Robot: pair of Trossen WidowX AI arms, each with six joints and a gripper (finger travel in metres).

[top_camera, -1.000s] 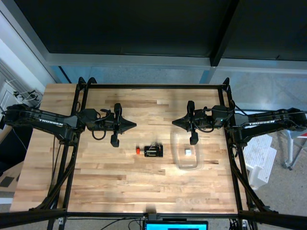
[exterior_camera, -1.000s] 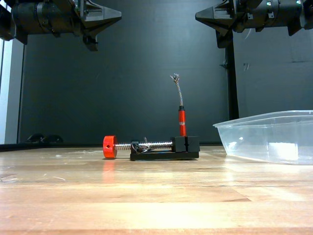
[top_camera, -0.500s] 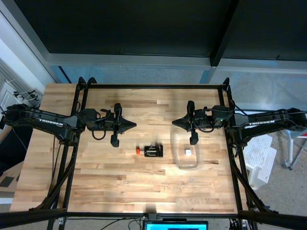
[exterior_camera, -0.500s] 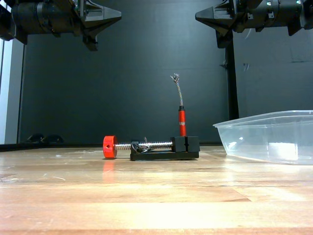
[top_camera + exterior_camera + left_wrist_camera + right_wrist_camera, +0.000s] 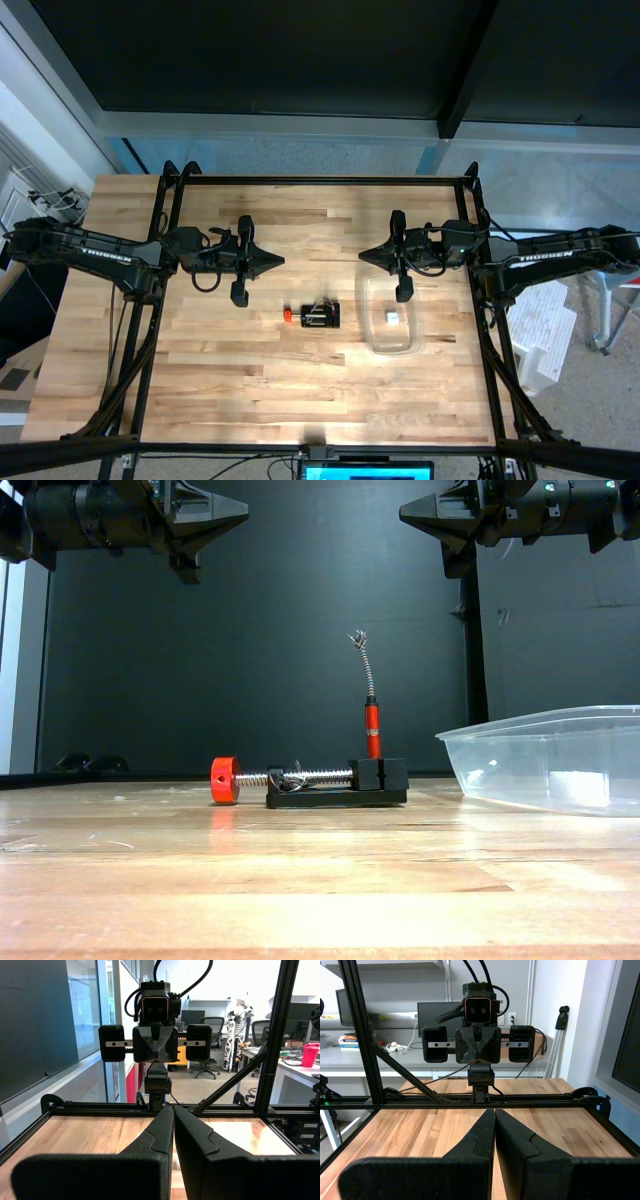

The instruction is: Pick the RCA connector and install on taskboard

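I see my left gripper (image 5: 278, 262) and right gripper (image 5: 363, 255) pinched closed on nothing, high up, facing each other, with the taskboard (image 5: 321, 316) below between them

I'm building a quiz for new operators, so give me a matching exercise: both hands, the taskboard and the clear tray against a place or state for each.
1. left hand
2. right hand
3. taskboard
4. clear tray

A. holds a small white piece
B. shut, raised over the table's right half
C. shut, raised over the table's left half
D. flat on the table's middle, red knob at its left end

Pairs: 1-C, 2-B, 3-D, 4-A
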